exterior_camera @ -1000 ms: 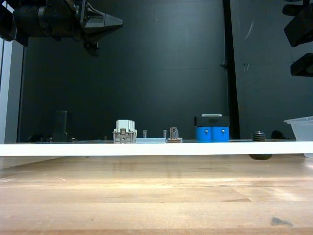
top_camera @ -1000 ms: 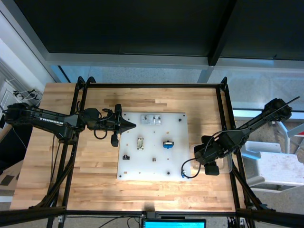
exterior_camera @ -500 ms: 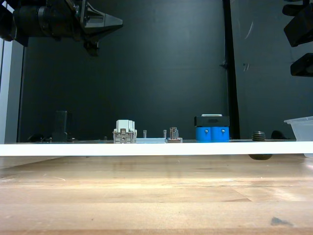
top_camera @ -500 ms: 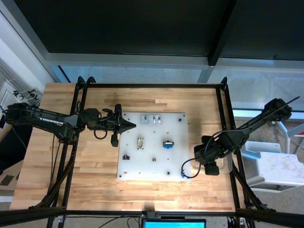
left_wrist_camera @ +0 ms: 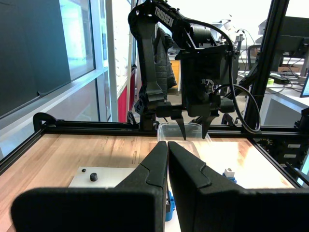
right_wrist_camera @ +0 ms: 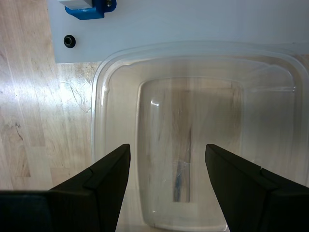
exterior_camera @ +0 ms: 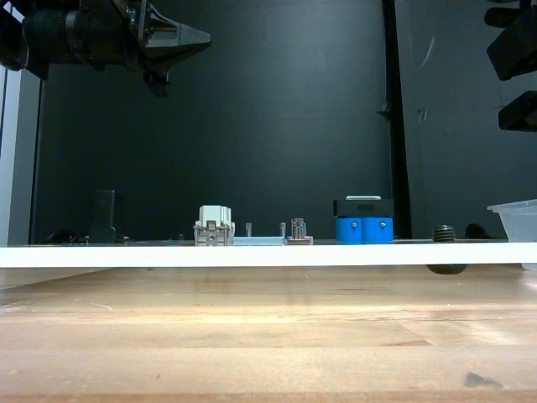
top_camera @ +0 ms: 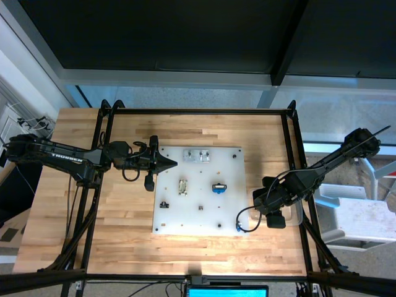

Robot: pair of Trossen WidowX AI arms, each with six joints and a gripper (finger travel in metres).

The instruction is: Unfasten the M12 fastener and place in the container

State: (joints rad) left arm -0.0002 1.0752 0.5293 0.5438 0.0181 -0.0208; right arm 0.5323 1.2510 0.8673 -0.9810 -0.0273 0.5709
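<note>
High view: left gripper (top_camera: pixel 168 163) is hovering over the white board (top_camera: pixel 185 213)'s left edge, tip pointing inward. Right gripper (top_camera: pixel 276 218) is hanging right above the container (top_camera: pixel 297 213), which is sitting on the tabletop (top_camera: pixel 124 235) just off the board's right edge

Low view: left gripper (exterior_camera: pixel 200 35) is riding high, fingers tapering to one point. Well below it & far to its right, the stud (exterior_camera: pixel 444 232) is showing bare ribs, w/ the container (exterior_camera: pixel 513 218) just past it

Left wrist view: left gripper (left_wrist_camera: pixel 167 145) is pressing its fingers together, closed, empty. Straight ahead of it the right gripper (left_wrist_camera: pixel 194 131) is dangling w/ fingers spread above the container (left_wrist_camera: pixel 169 129)

Right wrist view: right gripper (right_wrist_camera: pixel 167 150) is standing open, gripping nothing, looking down into the container (right_wrist_camera: pixel 116 72) directly beneath. A blue plug (right_wrist_camera: pixel 89 8) is sitting on the board beyond the rim. M12 fastener: can't tell where it's lying, as no view is showing it clearly
</note>
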